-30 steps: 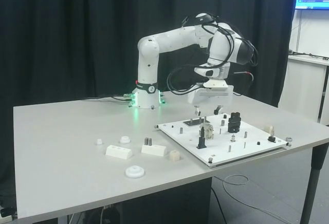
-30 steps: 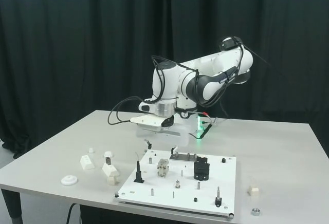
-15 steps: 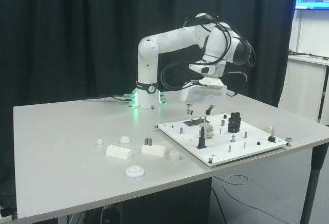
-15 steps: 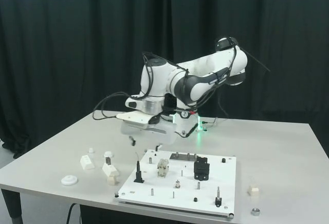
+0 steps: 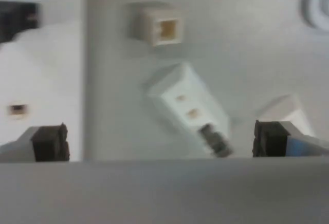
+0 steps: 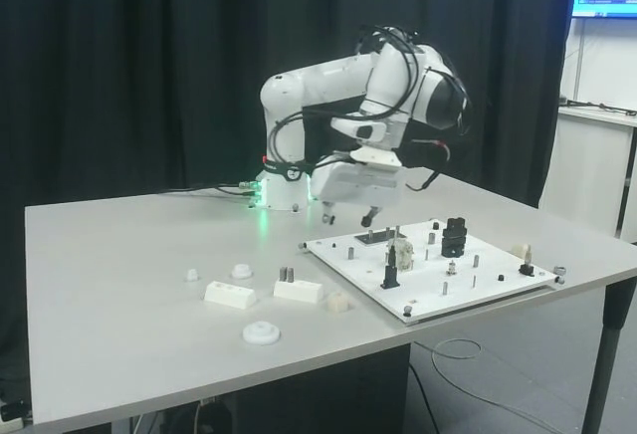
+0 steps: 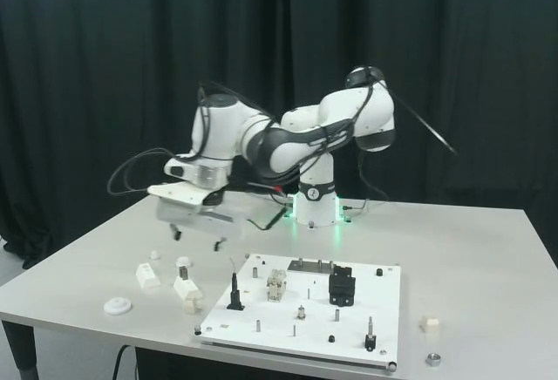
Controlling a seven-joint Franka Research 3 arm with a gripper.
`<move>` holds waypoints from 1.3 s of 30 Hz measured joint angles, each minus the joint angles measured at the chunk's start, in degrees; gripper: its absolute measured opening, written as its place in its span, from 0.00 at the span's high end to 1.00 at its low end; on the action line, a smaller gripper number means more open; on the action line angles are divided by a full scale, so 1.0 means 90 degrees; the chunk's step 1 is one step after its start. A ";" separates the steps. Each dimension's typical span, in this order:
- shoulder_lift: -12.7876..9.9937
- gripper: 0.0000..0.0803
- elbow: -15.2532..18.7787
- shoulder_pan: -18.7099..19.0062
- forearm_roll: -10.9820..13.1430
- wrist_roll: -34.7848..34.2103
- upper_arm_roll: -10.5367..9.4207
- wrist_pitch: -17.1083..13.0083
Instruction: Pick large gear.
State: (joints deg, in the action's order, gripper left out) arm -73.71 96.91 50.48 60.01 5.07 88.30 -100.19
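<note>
Black curtains hang behind the grey counter [image 7: 488,249], where the large gear [image 7: 117,306] lies flat near the front edge, round face up, with no long axis to speak of. Beside it sit white blocks [image 7: 185,289], under the gripper [image 7: 197,237], jaws open and empty. The white board [image 7: 305,310] follows.
</note>
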 joint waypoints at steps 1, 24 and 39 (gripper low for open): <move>-0.0018 0.00 -0.0086 -0.0111 0.0000 0.0051 -0.0014 0.0000; -0.0270 0.00 -0.2070 -0.2581 0.0053 0.0487 -0.0975 -0.0160; -0.0302 0.00 -0.3001 -0.3713 -0.0114 0.0580 -0.1754 -0.0228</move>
State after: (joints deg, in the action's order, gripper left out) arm -76.42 69.90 17.06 58.99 10.29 72.51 -102.25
